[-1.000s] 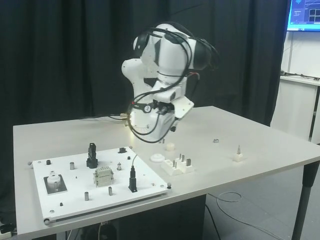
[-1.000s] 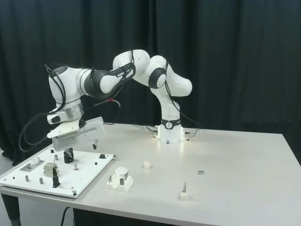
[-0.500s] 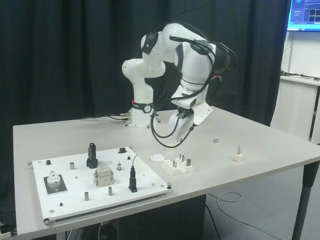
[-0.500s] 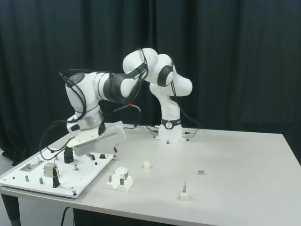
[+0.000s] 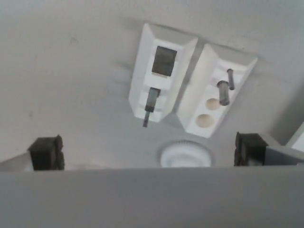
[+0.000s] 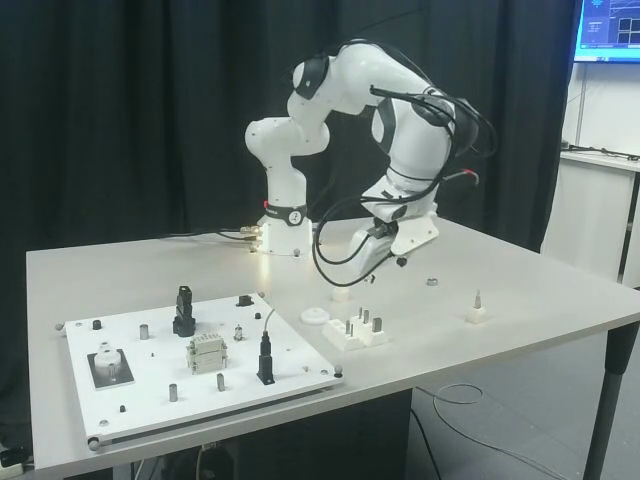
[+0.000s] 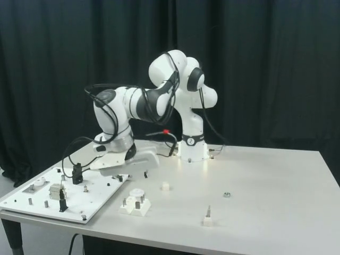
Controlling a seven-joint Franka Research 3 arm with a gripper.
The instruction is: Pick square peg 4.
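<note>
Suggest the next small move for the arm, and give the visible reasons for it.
Probably move the gripper across and down over the square-peg holder. In the wrist view the open fingers frame the white gear, while the thin square peg stands beyond it. The room views show the gripper above the table, holding nothing.

— Position of the arm (image 7: 139, 101)?

— Bolted at the back of the grey counter (image 7: 265, 196), folded forward and low, wrist end just above the counter beside the white board (image 7: 64, 194).

— Items near it?

— A white peg holder (image 7: 135, 204) with upright pins, a white gear (image 7: 137, 192) touching it, a small white block (image 7: 166, 186) near, a lone peg stand (image 7: 207, 219) and a nut (image 7: 226, 194) well apart.

— Jaws?

— Cannot tell.
</note>
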